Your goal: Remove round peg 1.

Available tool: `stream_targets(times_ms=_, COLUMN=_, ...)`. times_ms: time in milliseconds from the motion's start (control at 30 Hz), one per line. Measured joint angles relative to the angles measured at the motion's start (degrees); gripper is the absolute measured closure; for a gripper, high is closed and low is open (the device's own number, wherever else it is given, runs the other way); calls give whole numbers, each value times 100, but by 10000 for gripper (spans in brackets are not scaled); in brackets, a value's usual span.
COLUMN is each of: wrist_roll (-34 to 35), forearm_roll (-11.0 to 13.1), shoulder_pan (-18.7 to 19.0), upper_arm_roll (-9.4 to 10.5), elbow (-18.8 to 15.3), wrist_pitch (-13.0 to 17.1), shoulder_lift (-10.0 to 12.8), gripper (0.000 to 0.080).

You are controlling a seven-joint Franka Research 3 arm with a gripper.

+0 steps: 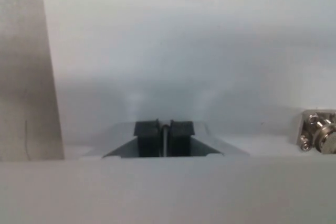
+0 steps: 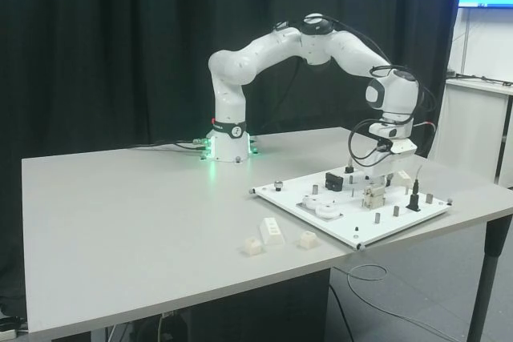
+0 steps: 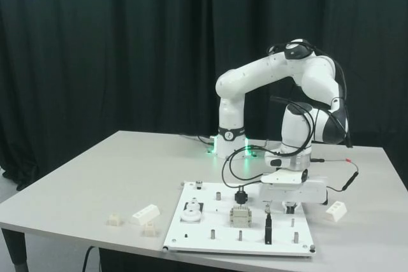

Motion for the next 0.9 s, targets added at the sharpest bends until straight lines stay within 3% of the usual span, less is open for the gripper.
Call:
stream_targets(times_ms=100, wrist_roll=0, forearm_roll=-3, shoulder_pan=-2, upper_arm_roll=0, elbow=0, wrist_pitch=15, shoulder_lift=0, gripper=527)
stream_targets(times_ms=133, wrist_roll=0, forearm_roll=-3, shoulder_pan=-2, upper_arm_roll=0, elbow=0, wrist_pitch=18, shoulder_lift=0, gripper=774)
stream_targets(times_ms=533, wrist_roll=0, forearm_roll=-17, shoulder_pan=26, upper_arm_roll=-59, elbow=2, wrist_pitch=2, shoulder_lift=1, gripper=781)
stream_targets(times_ms=900, wrist_roll=77, forearm_roll=-161, shoulder_pan=180, upper_arm_roll=-424, elbow=2, wrist_pitch=-391, shoulder_lift=26, gripper=782)
